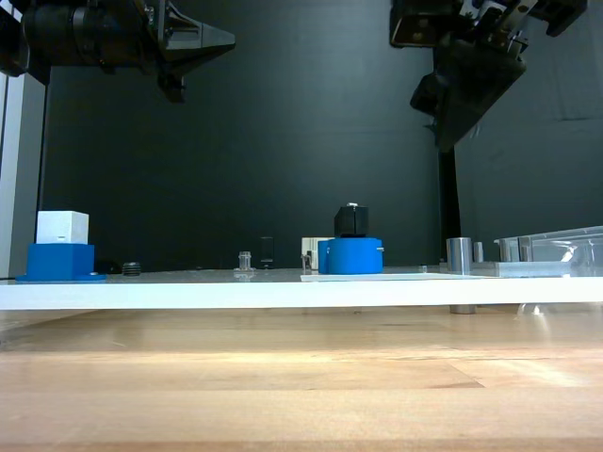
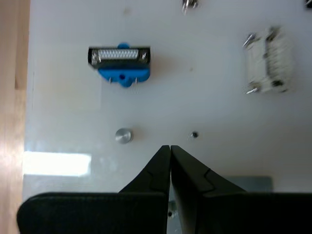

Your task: Remove the 16mm cylinder and place in the container

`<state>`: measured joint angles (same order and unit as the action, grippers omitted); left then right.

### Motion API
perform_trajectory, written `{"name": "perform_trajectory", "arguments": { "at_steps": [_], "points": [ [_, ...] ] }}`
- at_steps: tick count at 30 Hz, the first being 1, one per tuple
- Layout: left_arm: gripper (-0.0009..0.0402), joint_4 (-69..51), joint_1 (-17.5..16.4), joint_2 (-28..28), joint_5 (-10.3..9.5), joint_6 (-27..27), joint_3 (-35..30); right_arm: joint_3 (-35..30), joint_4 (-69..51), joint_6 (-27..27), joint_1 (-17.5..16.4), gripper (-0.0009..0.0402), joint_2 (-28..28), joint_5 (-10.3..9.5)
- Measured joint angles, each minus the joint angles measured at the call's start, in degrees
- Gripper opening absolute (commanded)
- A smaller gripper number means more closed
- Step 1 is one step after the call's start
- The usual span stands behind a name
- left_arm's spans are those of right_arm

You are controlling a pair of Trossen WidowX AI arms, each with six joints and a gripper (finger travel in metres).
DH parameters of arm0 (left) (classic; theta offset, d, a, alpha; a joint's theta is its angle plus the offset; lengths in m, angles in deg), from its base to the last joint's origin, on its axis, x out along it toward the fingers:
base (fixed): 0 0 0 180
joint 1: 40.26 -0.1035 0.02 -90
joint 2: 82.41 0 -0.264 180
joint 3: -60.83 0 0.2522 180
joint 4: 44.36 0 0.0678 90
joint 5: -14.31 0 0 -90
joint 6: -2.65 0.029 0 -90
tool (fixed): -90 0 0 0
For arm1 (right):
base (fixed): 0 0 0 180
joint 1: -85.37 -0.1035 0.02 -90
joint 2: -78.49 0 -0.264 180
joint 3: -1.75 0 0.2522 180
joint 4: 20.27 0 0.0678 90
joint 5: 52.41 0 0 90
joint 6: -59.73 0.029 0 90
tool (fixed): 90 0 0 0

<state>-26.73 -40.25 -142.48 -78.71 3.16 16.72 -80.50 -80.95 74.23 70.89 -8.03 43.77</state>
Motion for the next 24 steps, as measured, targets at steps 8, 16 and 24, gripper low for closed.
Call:
{"name": "perform_trajectory", "arguments": {
  "at_steps": [8, 16, 24],
  "points": [
    [0.0, 0.0, 0.0, 0.0, 0.02, 0.0, 0.0, -7.0, -6.5, -0.1, -1.6, 0.0029, -7.2, -0.2],
    [0.0, 0.0, 0.0, 0.0, 0.02, 0.0, 0.0, -11.4, -10.8, 1.5, -2.6, 0.012, -11.4, -0.2],
    [0.0, 0.0, 0.0, 0.0, 0.02, 0.0, 0.0, -11.5, -10.7, 3.4, -2.8, 0.0172, -11.6, 2.69]
  ]
}}
